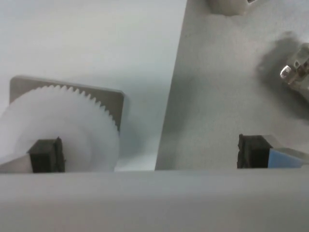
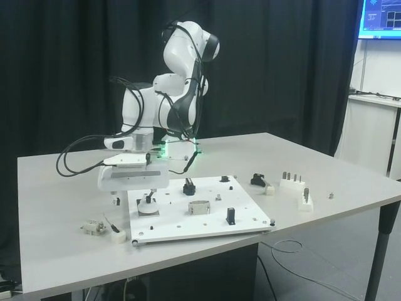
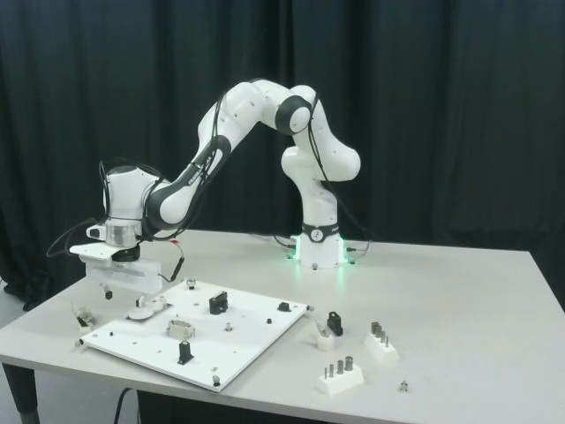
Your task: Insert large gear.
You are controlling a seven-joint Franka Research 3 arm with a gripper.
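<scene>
The large white gear (image 1: 67,128) lies flat on a grey plate (image 1: 113,99) near one corner of the white board (image 1: 96,43). The room views show the gear (image 2: 148,204) (image 3: 141,312) at the board's left end, just under the hand. My gripper (image 1: 149,153) (image 2: 133,195) (image 3: 126,294) is open wide and holds nothing. One black fingertip (image 1: 46,154) is over the gear's face. The other fingertip (image 1: 253,151) is past the board's edge, above the grey table (image 1: 217,121).
A small metal connector (image 1: 297,72) (image 2: 92,227) and a white block (image 2: 118,236) lie on the table beside the board. On the board stand black fixtures (image 2: 188,187) (image 2: 230,215) and a metal clip (image 2: 199,205). White peg holders (image 2: 291,182) (image 3: 340,375) sit to the right.
</scene>
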